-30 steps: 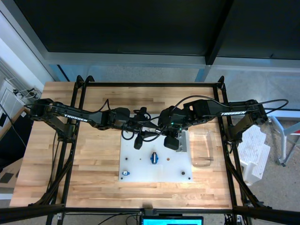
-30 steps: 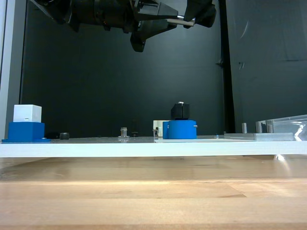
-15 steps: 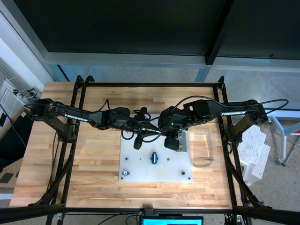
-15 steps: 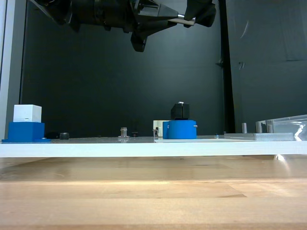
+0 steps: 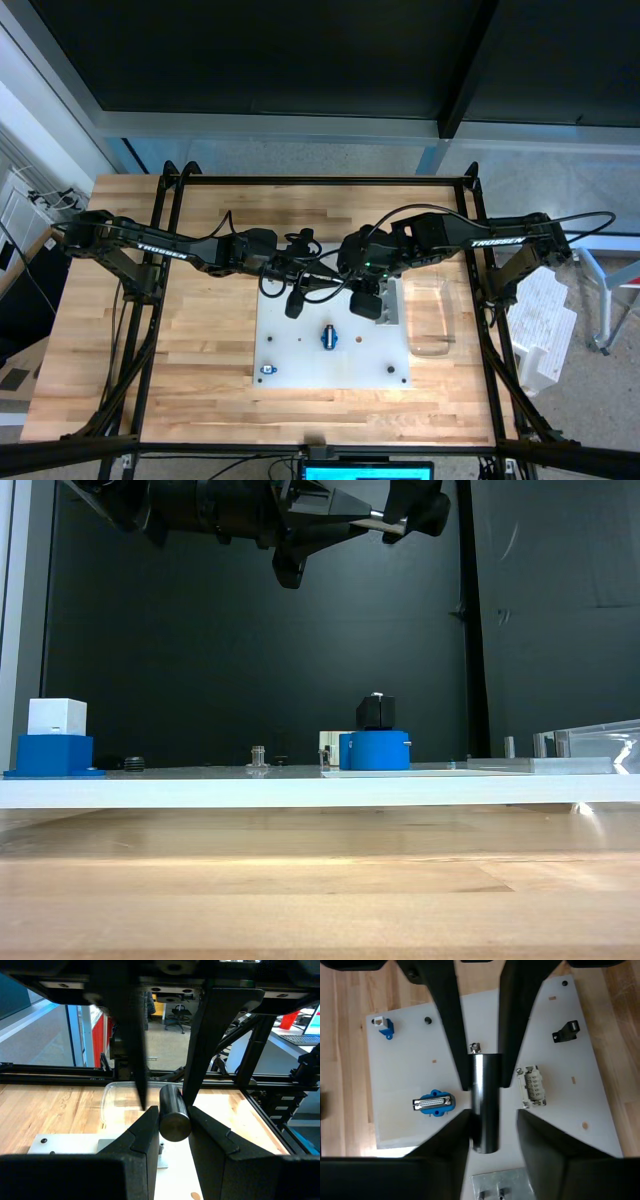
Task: Pick the 16mm cylinder and install on the taskboard
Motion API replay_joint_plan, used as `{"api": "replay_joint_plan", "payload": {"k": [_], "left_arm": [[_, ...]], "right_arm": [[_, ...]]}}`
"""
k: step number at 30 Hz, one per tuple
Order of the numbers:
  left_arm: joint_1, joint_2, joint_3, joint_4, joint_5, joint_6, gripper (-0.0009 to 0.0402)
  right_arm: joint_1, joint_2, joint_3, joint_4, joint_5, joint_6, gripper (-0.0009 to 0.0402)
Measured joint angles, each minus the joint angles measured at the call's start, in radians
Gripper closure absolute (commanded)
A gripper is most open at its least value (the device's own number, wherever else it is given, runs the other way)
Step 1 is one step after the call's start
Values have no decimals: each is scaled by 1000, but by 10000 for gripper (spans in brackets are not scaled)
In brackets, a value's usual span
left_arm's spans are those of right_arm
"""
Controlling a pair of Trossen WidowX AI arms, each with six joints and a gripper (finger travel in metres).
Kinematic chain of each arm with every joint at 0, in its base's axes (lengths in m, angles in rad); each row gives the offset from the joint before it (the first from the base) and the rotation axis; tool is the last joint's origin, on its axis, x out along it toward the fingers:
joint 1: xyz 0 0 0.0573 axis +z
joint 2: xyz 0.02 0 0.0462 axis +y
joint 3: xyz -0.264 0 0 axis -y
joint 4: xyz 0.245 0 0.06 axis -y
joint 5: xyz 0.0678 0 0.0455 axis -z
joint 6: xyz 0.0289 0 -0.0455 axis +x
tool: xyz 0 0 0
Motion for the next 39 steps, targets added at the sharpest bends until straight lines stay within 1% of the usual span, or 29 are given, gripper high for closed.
{"api": "replay_joint_plan", "payload": {"k": [4,6,7,9,11,15,20,22,23,26,29,30,35,39], "left_arm": [[-1,0,0,-2,4,0,368],[0,0,0,-3,3,0,366],[1,0,0,-3,-1,0,366],[3,0,0,-2,-7,0,368],[5,0,0,-2,-12,0,368],[7,0,0,16,-37,0,367],[9,0,0,85,-84,-4,366],[10,0,0,108,-95,-5,366],[10,0,0,118,-98,-7,367],[13,-1,0,127,-108,-9,368],[14,-1,-1,150,-114,-27,366],[14,-1,-2,171,-114,-29,366],[15,-2,-2,274,-114,-47,368],[16,-2,-2,315,-114,-54,366]], "right_arm": [[0,0,-1,3,12,-23,148],[3,-7,-9,5,34,-32,130],[6,-14,-17,9,50,-37,124],[10,-42,-46,32,66,-41,117],[12,-81,-92,91,69,-42,117],[15,-172,-212,276,76,-57,124],[20,-282,-369,544,75,-86,136],[21,-321,-426,626,77,-93,139],[21,-338,-451,663,80,-97,140],[23,-388,-517,753,118,-109,142],[22,-433,-575,834,136,-116,142],[23,-446,-595,866,150,-120,142],[23,-493,-672,985,160,-139,142],[23,-507,-689,1031,163,-155,142]]}}
